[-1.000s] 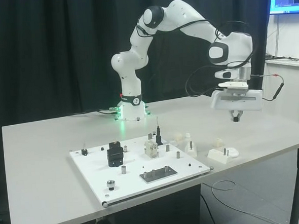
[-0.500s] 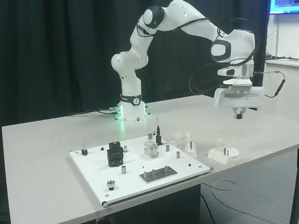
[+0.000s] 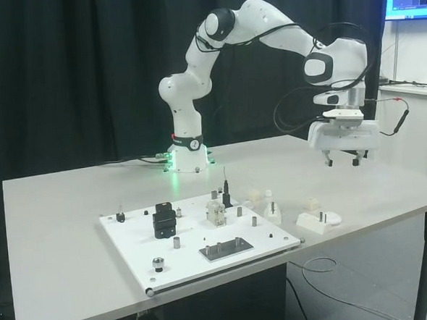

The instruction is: Pick large gear.

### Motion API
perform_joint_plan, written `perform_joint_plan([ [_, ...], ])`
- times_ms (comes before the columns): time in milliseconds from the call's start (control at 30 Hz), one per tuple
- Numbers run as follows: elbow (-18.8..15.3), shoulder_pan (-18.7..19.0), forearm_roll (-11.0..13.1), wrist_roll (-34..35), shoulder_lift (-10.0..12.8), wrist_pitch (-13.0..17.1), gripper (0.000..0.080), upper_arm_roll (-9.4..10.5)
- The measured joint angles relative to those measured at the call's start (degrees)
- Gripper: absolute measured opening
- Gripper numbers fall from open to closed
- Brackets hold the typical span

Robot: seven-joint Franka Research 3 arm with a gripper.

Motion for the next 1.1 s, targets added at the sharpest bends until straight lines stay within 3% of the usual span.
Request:
perform_joint_plan([
  [33,0.1,0.0,0.0,0.0,0.0,-0.1,0.0133,0.03],
  [67,0.1,0.0,0.1,0.0,0.0,-0.2,0.0721,0.05],
  [200,0.2,0.0,0.2,0.1,0.0,-0.2,0.0721,0.06],
  [233,0.2,0.0,0.3,0.1,0.0,-0.2,0.0780,0.05],
  [1100,1.7,-1.6,1.8,0.6,1.5,-0.2,0.0800,-0.07],
])
